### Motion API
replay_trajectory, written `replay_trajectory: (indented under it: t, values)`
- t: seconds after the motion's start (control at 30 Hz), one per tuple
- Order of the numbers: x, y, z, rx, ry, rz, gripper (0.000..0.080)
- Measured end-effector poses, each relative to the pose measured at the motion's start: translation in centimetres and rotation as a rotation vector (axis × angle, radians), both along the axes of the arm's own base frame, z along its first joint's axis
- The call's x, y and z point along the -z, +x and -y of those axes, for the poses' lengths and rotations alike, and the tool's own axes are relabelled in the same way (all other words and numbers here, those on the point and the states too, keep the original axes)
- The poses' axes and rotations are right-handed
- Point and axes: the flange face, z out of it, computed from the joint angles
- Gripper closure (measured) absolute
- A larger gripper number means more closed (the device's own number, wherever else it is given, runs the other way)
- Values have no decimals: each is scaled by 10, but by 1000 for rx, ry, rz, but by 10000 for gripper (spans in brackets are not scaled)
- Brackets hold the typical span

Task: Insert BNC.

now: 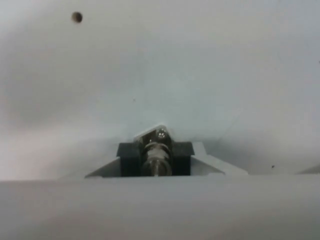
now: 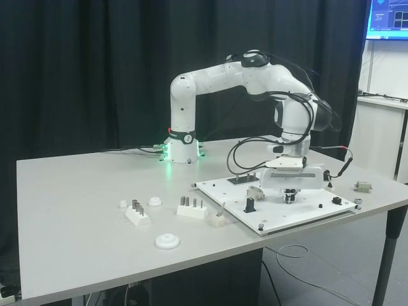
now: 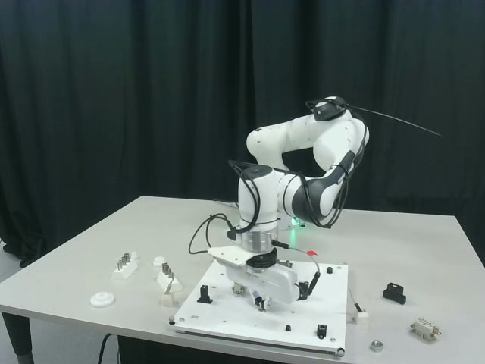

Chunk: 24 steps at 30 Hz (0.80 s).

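Observation:
In the wrist view a metal BNC connector (image 1: 156,157) sits between my two black fingertips (image 1: 130,159), close above the white board (image 1: 150,75). My gripper (image 1: 156,165) is shut on the connector. From the first room view the gripper (image 2: 290,195) points straight down, low over the middle of the white board (image 2: 299,220). In the second room view the gripper (image 3: 260,302) hangs just over the same board (image 3: 227,322). A black cable (image 2: 239,153) loops from the wrist region down to the board. Where the connector's tip meets the board is hidden.
A black upright fixture (image 2: 250,204) stands on the board beside the gripper. Two white holders with grey pins (image 2: 138,212) (image 2: 192,208) and a white round part (image 2: 167,241) lie on the grey table. A black part (image 3: 393,293), a connector block (image 3: 424,328) and a nut (image 3: 376,346) lie by the table's far end.

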Motion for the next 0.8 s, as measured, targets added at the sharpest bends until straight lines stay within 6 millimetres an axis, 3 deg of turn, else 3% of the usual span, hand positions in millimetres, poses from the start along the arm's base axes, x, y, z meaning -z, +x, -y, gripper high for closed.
replay_trajectory:
  t: [0.8]
  values:
    - [1, 0, -1, -62, -8, -1, 681]
